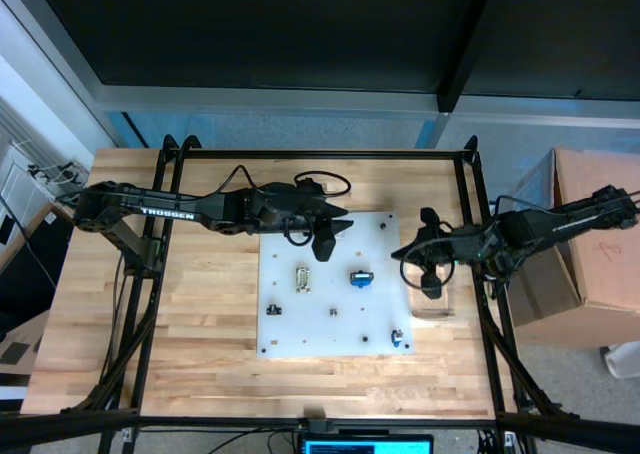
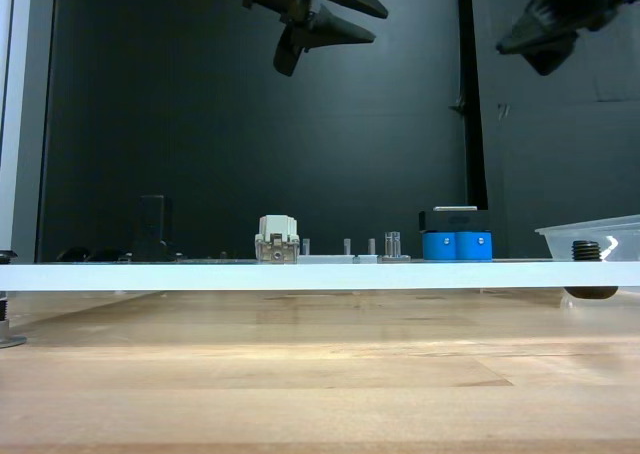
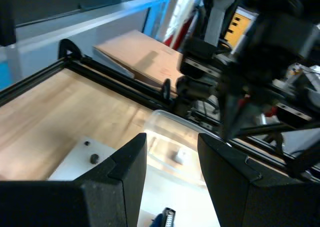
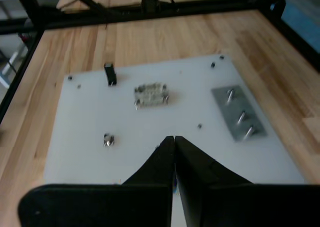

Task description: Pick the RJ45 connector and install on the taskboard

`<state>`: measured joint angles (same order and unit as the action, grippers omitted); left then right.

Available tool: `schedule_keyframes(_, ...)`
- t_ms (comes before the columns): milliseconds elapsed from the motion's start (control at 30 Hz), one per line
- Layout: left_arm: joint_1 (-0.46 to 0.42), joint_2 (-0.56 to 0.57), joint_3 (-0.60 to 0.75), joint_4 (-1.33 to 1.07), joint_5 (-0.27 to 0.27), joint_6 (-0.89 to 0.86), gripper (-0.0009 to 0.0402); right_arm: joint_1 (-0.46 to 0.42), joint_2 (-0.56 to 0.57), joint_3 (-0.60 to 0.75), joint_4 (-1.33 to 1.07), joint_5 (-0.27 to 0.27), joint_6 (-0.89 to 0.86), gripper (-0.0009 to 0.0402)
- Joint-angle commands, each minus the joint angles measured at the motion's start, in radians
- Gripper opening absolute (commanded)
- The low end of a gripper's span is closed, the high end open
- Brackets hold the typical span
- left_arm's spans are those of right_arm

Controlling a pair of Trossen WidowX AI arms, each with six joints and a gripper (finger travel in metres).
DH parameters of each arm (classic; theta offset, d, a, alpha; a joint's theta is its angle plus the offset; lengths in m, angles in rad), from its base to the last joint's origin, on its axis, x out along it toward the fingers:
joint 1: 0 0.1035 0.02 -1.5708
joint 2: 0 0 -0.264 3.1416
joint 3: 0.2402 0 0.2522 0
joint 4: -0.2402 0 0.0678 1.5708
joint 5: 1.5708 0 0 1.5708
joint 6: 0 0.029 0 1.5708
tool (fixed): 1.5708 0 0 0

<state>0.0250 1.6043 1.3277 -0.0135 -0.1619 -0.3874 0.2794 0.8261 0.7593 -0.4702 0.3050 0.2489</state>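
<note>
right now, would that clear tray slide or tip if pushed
Likely slides: clear tray looks thin, loose on wood. Low walls, tipping unlikely; white piece inside may skid. Left gripper open over board, right gripper shut over tray.

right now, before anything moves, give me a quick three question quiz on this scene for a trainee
1. True or false: the left gripper, raised over the white board, holds a part.
2. Which gripper is nearer the clear tray? A left, B right.
3. Fill in: the right gripper is ____.
Key: 1 false, it is open and empty. 2 B. 3 shut, nothing between its fingers. Neither holds the RJ45 connector; a small pale part in the tray may be it, I cannot tell.
</note>
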Motion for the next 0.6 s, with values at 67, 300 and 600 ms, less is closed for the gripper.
schedule_keyframes(67, -0.014, -0.022, 0.001, 0.011, -0.043, 0.111, 0.008, -0.085, -0.008, -0.001, 0.089, -0.113, -0.068, 0.0)
schedule_keyframes(300, -0.047, -0.113, -0.007, -0.002, -0.039, 0.312, 0.0005, -0.24, -0.008, -0.006, 0.243, -0.285, -0.138, 0.0)
schedule_keyframes(600, -0.046, -0.201, -0.084, 0.014, -0.006, 0.38, -0.0001, -0.372, -0.008, -0.021, 0.375, -0.385, -0.193, 0.0)
